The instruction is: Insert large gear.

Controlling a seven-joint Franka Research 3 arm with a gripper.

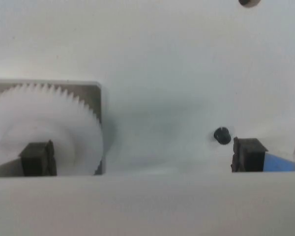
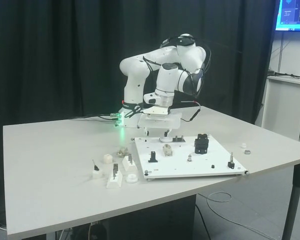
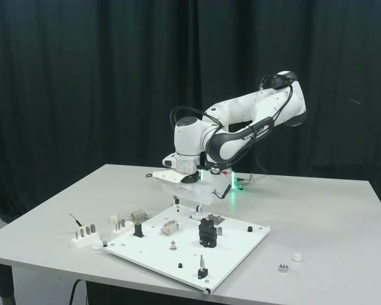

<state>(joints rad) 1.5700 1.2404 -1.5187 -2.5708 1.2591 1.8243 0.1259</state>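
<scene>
A white board (image 2: 190, 165) is laid on a grey table (image 2: 50, 160), backed by black curtains (image 2: 65, 55). The gripper (image 1: 142, 157) is spread wide above the board, with the large gear (image 1: 44, 132) beside one fingertip.

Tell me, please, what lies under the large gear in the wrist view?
A grey plate shows behind the gear, on the white board. One finger of the open end effector covers part of the gear; any peg beneath cannot be seen.

Bare white board (image 1: 167, 98) lies open under the hand (image 1: 142, 157), save one black stud (image 1: 222, 135) near a finger.
</scene>
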